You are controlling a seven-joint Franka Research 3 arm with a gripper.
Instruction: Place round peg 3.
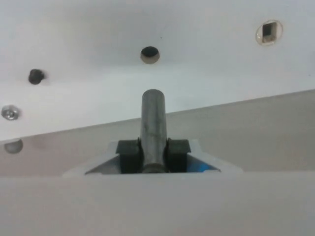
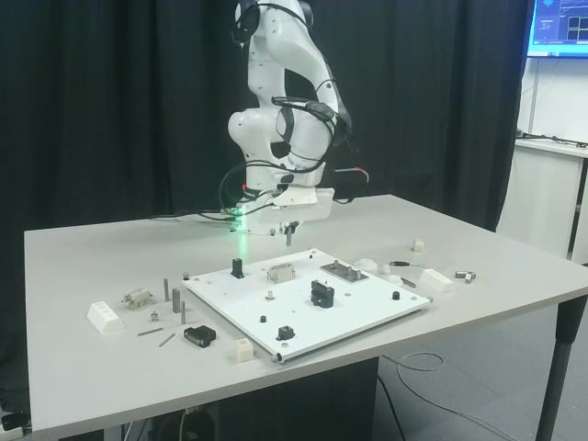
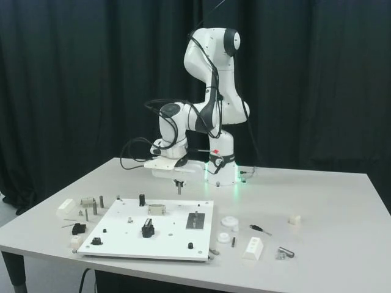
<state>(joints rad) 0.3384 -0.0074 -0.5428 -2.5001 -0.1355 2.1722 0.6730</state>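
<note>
No readable labels or writing appear on any part. The gripper (image 1: 153,160) is clamped on the round peg (image 1: 153,125), a smooth grey metal cylinder held upright above the far edge of the white board (image 2: 349,312). Only the wrist view shows the black finger pads (image 1: 129,153) and a round hole (image 1: 150,54) in the board beyond the peg tip. The room views show the board lying flat on the grey tabletop (image 3: 330,207), with loose pegs (image 2: 175,299) near its left edge.

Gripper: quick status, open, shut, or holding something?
Gripper: shut on the round peg, held upright between the black fingers, above the white board.
</note>
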